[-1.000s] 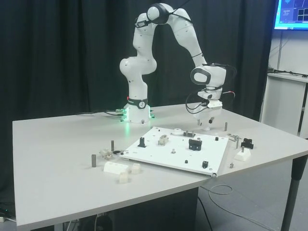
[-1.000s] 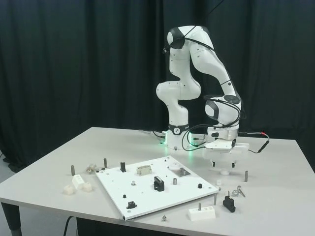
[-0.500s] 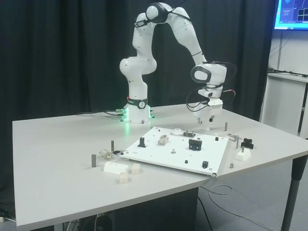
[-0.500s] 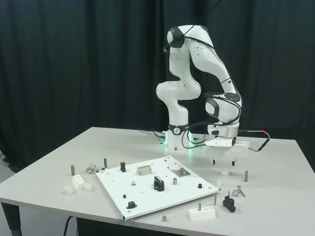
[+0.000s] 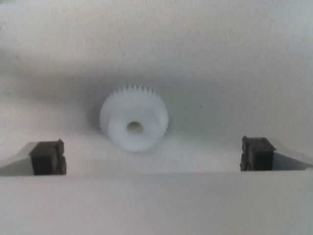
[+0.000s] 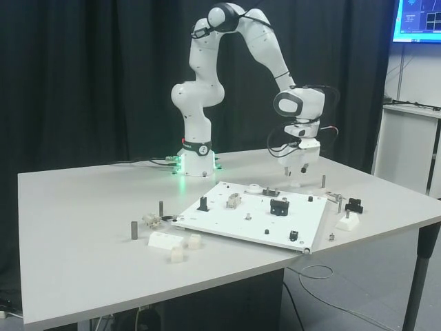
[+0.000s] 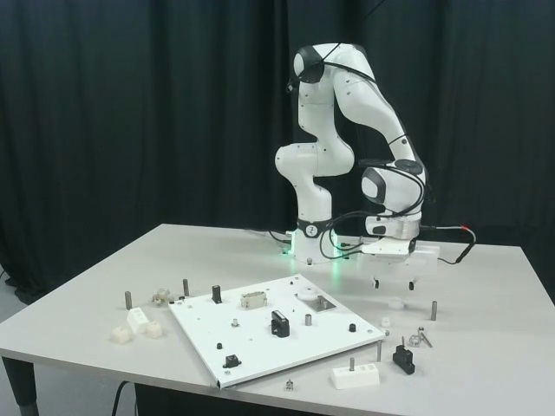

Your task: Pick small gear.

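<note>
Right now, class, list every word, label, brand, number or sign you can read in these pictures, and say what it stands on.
None can be read.
Screen in the upper corner of the first room view: some marks show, too small to read.
Robot arm: no readable label.
White board and its parts: no text visible.
Small gear in the wrist view: no markings.

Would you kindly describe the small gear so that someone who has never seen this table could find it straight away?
Start at the white assembly board in the middle of the grey table, then look just past its far corner on the side where the arm's gripper hangs. The small gear lies flat on the bare table under the open jaws. Unlike the upright grey pin beside it, it is a white toothed disc with a centre hole.
</note>
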Tool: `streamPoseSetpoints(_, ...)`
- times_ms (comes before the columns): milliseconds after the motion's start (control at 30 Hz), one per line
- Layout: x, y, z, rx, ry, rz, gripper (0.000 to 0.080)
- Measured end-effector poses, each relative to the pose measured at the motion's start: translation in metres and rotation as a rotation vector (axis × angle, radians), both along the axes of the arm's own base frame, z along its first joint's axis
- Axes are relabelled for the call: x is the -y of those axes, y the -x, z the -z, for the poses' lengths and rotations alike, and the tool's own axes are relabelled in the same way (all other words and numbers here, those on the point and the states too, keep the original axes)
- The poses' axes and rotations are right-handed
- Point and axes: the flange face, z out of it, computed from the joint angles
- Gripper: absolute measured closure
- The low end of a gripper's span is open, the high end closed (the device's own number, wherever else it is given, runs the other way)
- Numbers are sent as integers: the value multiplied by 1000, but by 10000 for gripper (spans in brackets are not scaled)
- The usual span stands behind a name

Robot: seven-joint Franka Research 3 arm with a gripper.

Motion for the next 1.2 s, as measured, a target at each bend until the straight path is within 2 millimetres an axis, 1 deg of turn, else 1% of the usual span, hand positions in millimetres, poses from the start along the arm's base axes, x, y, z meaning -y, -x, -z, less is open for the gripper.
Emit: streamPoseSetpoints(1200, 4, -8, -24, 34, 5, 4, 3)
